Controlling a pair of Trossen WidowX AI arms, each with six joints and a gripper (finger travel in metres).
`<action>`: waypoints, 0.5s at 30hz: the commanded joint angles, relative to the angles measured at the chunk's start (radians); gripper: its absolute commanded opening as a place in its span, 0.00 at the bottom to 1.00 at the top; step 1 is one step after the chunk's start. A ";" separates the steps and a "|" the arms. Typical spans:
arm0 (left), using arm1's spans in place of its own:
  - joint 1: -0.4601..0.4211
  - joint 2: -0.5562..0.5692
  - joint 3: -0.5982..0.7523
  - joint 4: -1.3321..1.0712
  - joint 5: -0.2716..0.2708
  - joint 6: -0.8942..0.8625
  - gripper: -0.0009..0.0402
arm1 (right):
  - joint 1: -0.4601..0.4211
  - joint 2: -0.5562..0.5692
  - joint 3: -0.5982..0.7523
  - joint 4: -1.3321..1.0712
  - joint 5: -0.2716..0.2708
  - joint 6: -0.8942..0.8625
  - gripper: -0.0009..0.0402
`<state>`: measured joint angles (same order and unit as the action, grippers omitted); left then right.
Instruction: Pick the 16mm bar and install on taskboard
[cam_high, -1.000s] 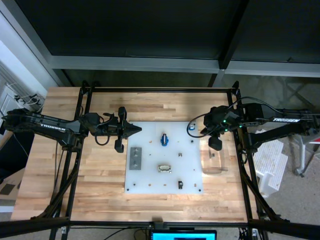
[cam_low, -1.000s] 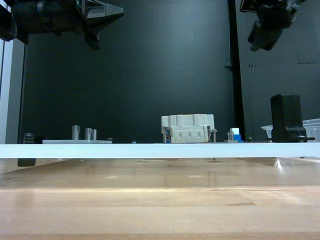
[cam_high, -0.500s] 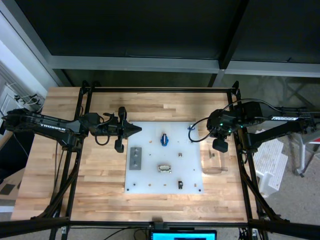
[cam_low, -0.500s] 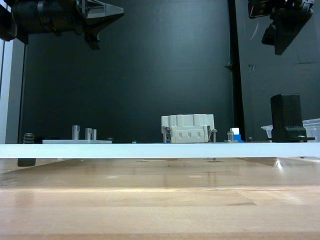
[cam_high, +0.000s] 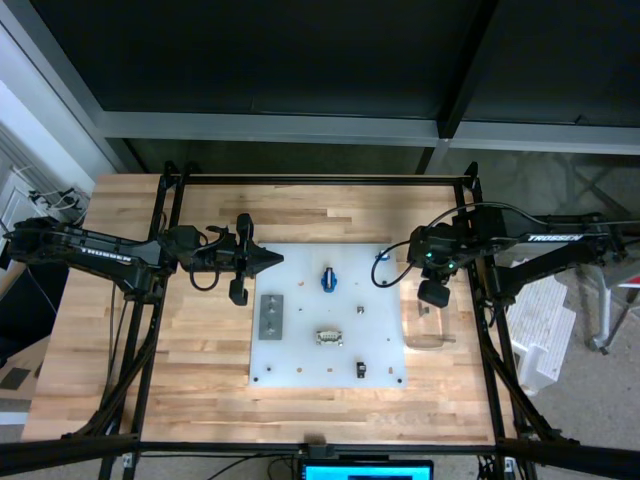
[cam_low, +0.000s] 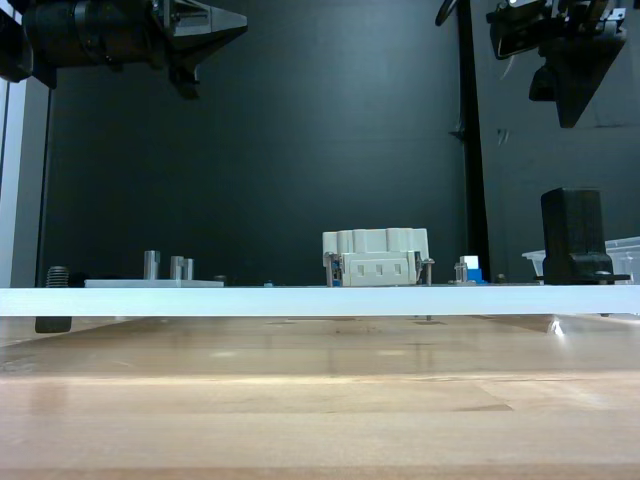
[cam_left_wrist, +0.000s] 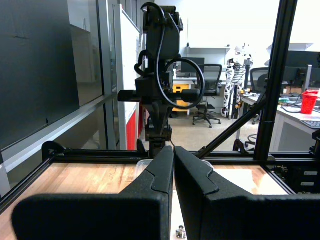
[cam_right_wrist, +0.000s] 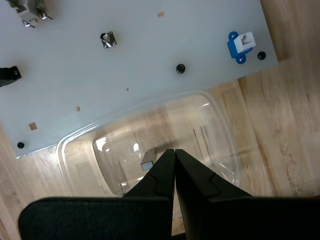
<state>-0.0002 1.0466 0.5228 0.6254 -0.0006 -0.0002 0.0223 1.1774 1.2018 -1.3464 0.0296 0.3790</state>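
My right gripper (cam_high: 433, 294) hangs shut above a clear plastic tray (cam_high: 428, 345) just off the white taskboard's (cam_high: 300, 345) right edge. In the right wrist view its closed tips (cam_right_wrist: 175, 151) point down into the tray (cam_right_wrist: 220, 130), where a small grey piece (cam_right_wrist: 146, 165) lies free; I cannot tell whether this is the 16mm bar. The same piece (cam_high: 424, 311) shows faintly from above. My left gripper (cam_high: 266, 260) is shut and empty, held high over the board's far left corner, pointing right. From table height it is up at the left (cam_low: 218, 20), the right gripper (cam_low: 572, 95) high at the right.
On the board stand a grey block with pegs (cam_high: 271, 315), a blue connector (cam_high: 329, 278), a beige connector (cam_high: 329, 338) and a black part (cam_high: 361, 370). A blue socket (cam_right_wrist: 240, 45) sits near the board's corner by the tray. Black frame rails border the table.
The right gripper has shifted a little toward the tray and turned to point more straight down. The left arm has not moved.
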 joint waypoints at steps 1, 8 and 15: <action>0.000 0.000 0.000 0.000 0.000 0.000 0.02 | 0.002 0.013 -0.001 -0.001 0.000 0.013 0.03; 0.000 0.000 0.000 0.000 0.000 0.000 0.02 | 0.003 0.049 -0.001 -0.004 0.005 0.044 0.12; 0.000 0.000 0.000 0.000 0.000 0.000 0.02 | 0.003 0.077 -0.001 -0.003 0.008 0.079 0.20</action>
<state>-0.0002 1.0466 0.5228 0.6254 -0.0006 -0.0002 0.0250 1.2503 1.2015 -1.3510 0.0341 0.4480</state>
